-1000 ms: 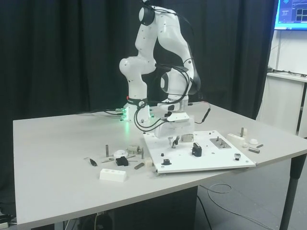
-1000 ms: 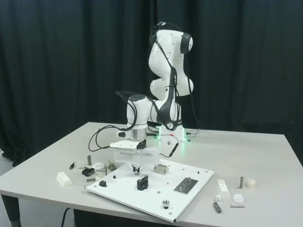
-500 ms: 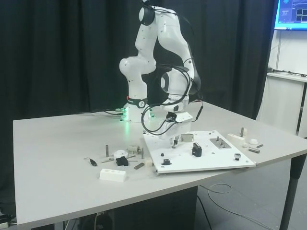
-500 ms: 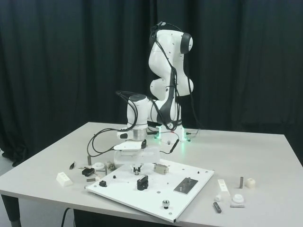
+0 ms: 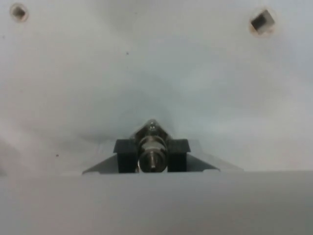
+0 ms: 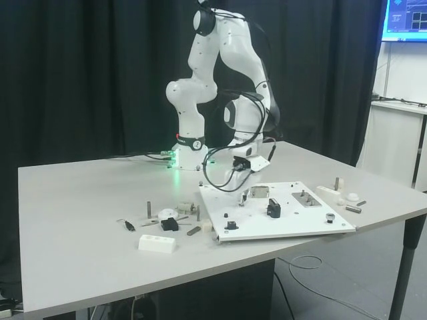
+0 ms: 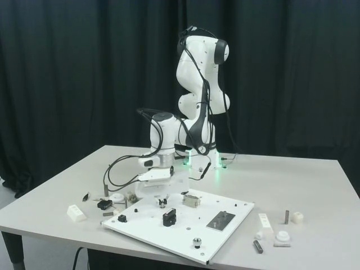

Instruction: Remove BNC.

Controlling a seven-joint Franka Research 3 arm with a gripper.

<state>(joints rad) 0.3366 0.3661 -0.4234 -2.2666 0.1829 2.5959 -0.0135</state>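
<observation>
Arm: one white Franka arm (image 7: 194, 95), bolted at the rear of the grey desk (image 6: 80, 200), wrist bent low over the near-base edge of the board.

Board: one white board (image 6: 300, 223) lying flat on the desk, one corner reaching the desk's front edge.

BNC: one metal connector (image 5: 152, 155), standing on the board directly under the wrist; in the wrist view it sits between two black pads (image 5: 126, 155), one to each side. In the second room view it is the small fitting (image 7: 162, 201) below the hand.

Gripper: one gripper (image 7: 161, 199), its white body low over the board.

Jaws: pinching the BNC, one pad against each side of it, as far as the wrist view shows.

Fittings on board: one black block (image 7: 169, 216); one smaller black piece (image 7: 122, 218) near the corner; one metal box-shaped part (image 7: 192, 199); one grey plate with pegs (image 7: 220, 220); one round knob (image 7: 197, 242) by the front edge.

Board holes, wrist view: two, one round (image 5: 18, 11) and one square (image 5: 262, 21).

Loose parts, one side of board: one white block with holes (image 6: 157, 243), one upright grey peg (image 6: 148, 209), several small pieces, too small to tell.

Loose parts, other side: one upright peg (image 7: 286, 216), one white round part (image 7: 297, 216), one dark pin (image 7: 257, 246).
</observation>
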